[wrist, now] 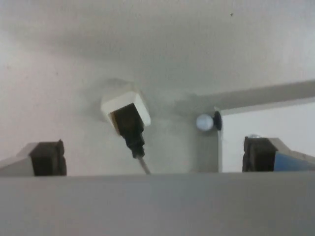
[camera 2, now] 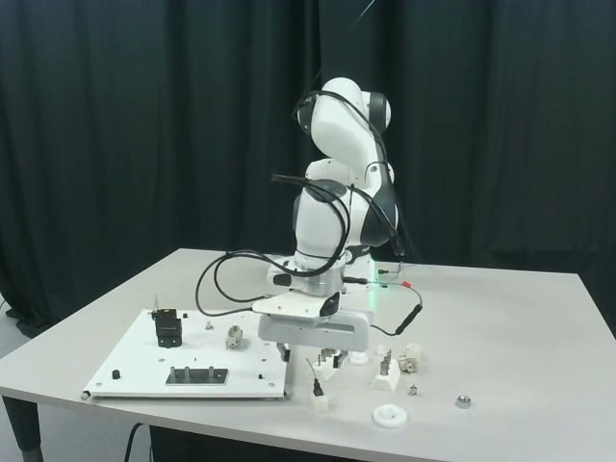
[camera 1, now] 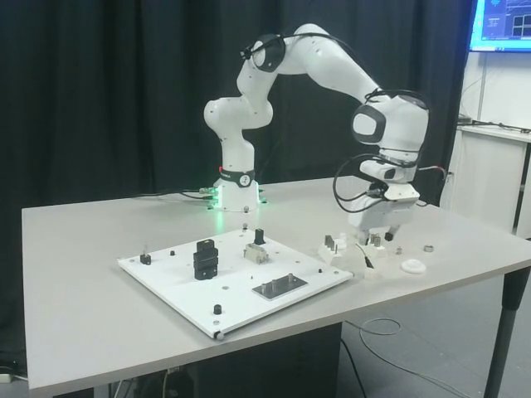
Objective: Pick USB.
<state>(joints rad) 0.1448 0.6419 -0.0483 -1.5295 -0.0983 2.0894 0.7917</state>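
Fingertip pads frame the wrist view: one black pad [wrist: 47,158] at one side, the other at the far side, set wide apart with nothing between them. Gripper [wrist: 150,158] open, hovering over the grey table [wrist: 59,78].

Second room view, left to right: white board [camera 2: 135,371] on the table, carrying a black block [camera 2: 169,330], a small metal part [camera 2: 233,336] and a dark plate with pegs [camera 2: 196,374]. Just past the board's right edge, the USB plug [camera 2: 315,394]: black body standing upright in a small white holder on the bare table, thin wire rising from its top. Gripper directly above it, not touching. In the wrist view the plug [wrist: 129,123] sits between the two pads, nearer the middle, with the board's corner and a small round white knob [wrist: 204,122] beside it.

Further right: white fixture with pins [camera 2: 387,371], white gear-like disc [camera 2: 390,415], small metal nut [camera 2: 463,400].
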